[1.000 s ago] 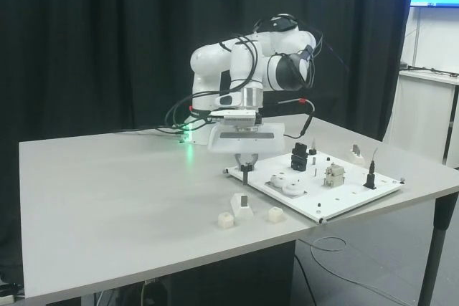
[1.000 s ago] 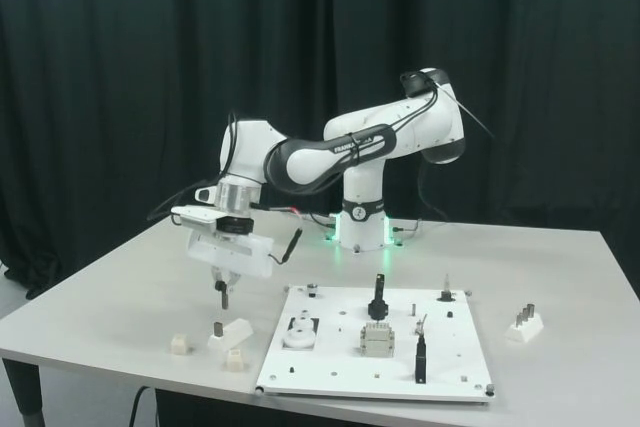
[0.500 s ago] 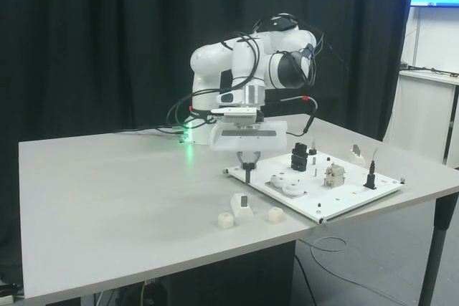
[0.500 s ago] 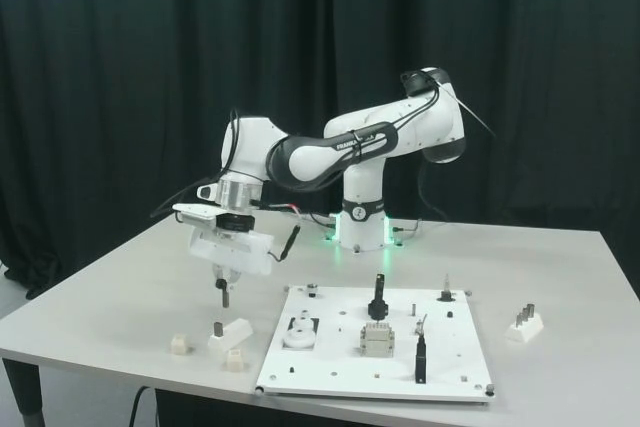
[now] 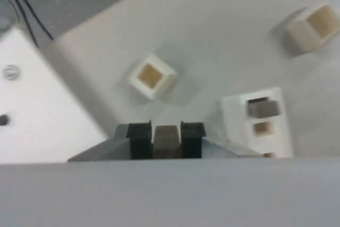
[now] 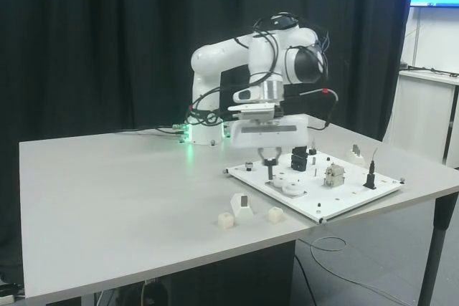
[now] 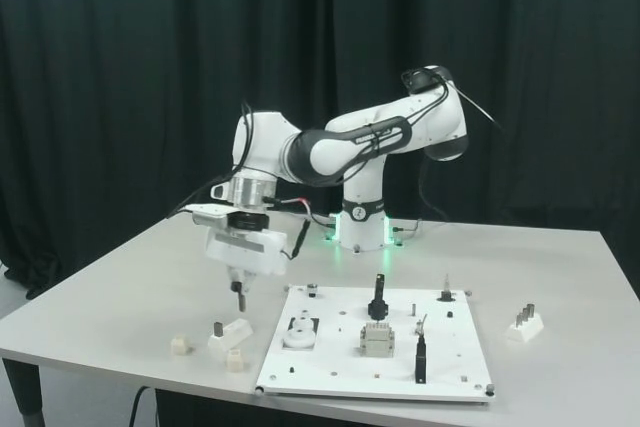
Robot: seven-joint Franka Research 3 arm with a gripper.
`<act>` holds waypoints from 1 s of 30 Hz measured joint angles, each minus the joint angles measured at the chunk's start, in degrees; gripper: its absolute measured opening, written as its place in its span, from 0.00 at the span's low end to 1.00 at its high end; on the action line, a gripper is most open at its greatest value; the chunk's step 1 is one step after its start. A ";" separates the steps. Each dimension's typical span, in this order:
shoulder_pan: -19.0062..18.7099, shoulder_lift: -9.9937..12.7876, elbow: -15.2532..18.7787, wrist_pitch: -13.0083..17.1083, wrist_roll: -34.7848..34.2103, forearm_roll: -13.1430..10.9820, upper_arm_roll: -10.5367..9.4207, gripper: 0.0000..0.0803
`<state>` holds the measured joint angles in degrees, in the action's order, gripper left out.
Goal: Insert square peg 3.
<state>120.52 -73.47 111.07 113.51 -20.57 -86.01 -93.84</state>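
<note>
Peg: a short, dark square peg (image 5: 166,137) is clamped between the two black fingers of the gripper (image 5: 166,141); it is carried in the air, over the counter close to the near-left edge of the white assembly board (image 7: 455,362).
Grip: the jaws are closed narrowly on the peg's upper part, with its lower end left free below the fingertips.
Handling: the peg is judged to be light, stiff and smooth-sided, so a twist in the grasp is possible; flat opposite faces are best held, as is done here.
Neighbours: a white peg holder block (image 5: 261,122) with one dark peg standing in it lies on the grey counter (image 6: 107,184), and two small white cubes with square sockets (image 5: 152,76) (image 5: 313,26) sit near it, apart.
Wrist view: the open sockets are seen from above.
Room views: the gripper's height over the counter (image 7: 239,290) and the whole white arm (image 7: 340,147) are shown, but not the sockets.
</note>
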 joint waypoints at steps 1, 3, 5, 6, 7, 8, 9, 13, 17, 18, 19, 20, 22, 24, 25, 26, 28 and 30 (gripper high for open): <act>-0.10 0.00 -0.41 -0.19 -0.58 0.29 0.04 0.14; -0.32 0.00 -1.29 -0.43 -1.44 0.86 0.10 0.14; -0.56 0.00 -2.24 -0.54 -2.93 1.41 0.11 0.14; -0.70 0.00 -2.68 -0.59 -4.14 1.64 0.11 0.14; -0.83 0.00 -3.10 -0.64 -5.38 1.88 0.11 0.14; -0.98 0.00 -3.55 -0.72 -6.80 2.22 0.10 0.14; -1.13 0.00 -3.97 -0.82 -8.10 2.55 0.11 0.14; -1.73 0.00 -5.98 -1.29 -13.54 4.01 0.08 0.14; -2.08 0.00 -8.14 -1.51 -20.53 5.36 -0.12 0.14; -2.12 0.00 -8.74 -1.54 -22.21 5.79 -0.23 0.14; -2.17 0.00 -9.38 -1.56 -23.78 6.21 -0.34 0.14; -2.18 0.00 -9.98 -1.57 -25.11 6.59 -0.47 0.14; -2.18 0.00 -11.31 -1.57 -27.71 7.27 -0.78 0.14; -2.16 -0.01 -12.58 -1.57 -30.22 8.03 -1.15 0.14; -2.16 -0.01 -13.18 -1.57 -31.49 8.33 -1.34 0.14; -2.15 -0.01 -13.75 -1.57 -32.66 8.59 -1.53 0.14; -2.13 -0.01 -14.92 -1.57 -35.05 9.10 -1.93 0.14; -2.11 -0.01 -16.02 -1.57 -37.60 9.60 -2.34 0.14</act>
<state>118.41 -73.48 95.05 111.94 -58.17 -76.41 -96.18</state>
